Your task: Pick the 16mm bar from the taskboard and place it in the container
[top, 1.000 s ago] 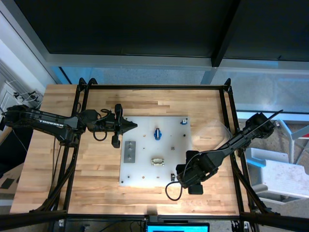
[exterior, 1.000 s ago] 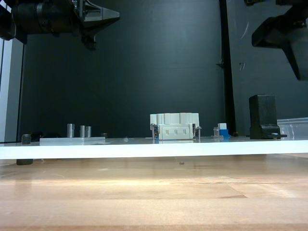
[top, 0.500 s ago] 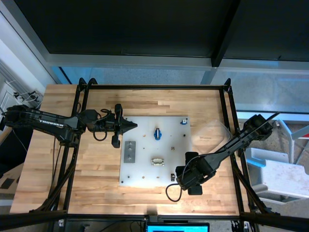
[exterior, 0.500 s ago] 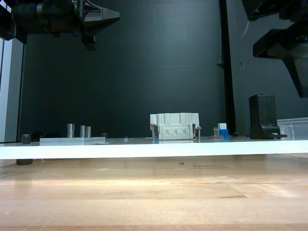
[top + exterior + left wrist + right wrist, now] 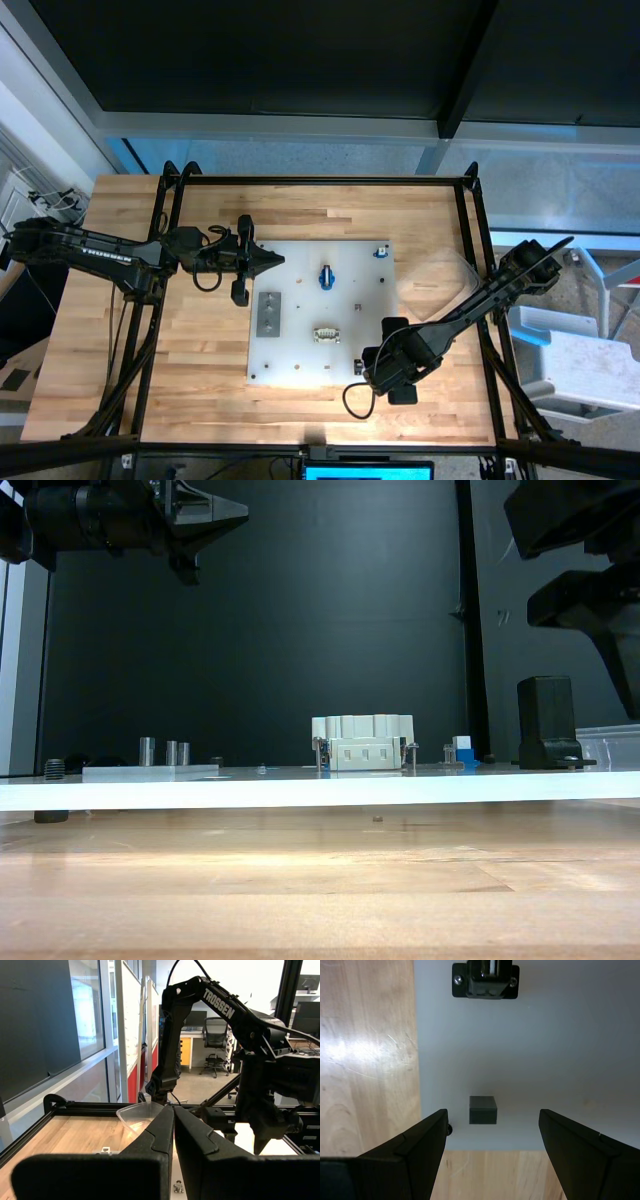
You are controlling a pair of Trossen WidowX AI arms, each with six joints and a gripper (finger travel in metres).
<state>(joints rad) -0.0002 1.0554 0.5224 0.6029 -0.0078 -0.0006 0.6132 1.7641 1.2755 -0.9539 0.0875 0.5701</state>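
The white taskboard (image 5: 300, 345) lies mid-table. Three short grey pegs (image 5: 170, 752) stand in its grey metal block (image 5: 268, 312); which one is the 16mm bar I cannot tell. The clear container (image 5: 436, 280) sits just right of the board. My right gripper (image 5: 370, 370) hovers open above the board's near right corner, its fingers either side of a small dark grey block (image 5: 483, 1109) below. My left gripper (image 5: 274, 260) hangs shut high over the board's far left corner, its fingers (image 5: 165, 1132) pressed together.
A blue knob (image 5: 326, 277), a white connector (image 5: 362, 743) and a tall black block (image 5: 546, 723) stand on the board. A black socket (image 5: 485, 980) lies beyond the dark grey block. The black frame rails (image 5: 320, 181) border the table.
My right gripper has come down and shifted slightly left toward the board's near right corner. The left arm has not moved.
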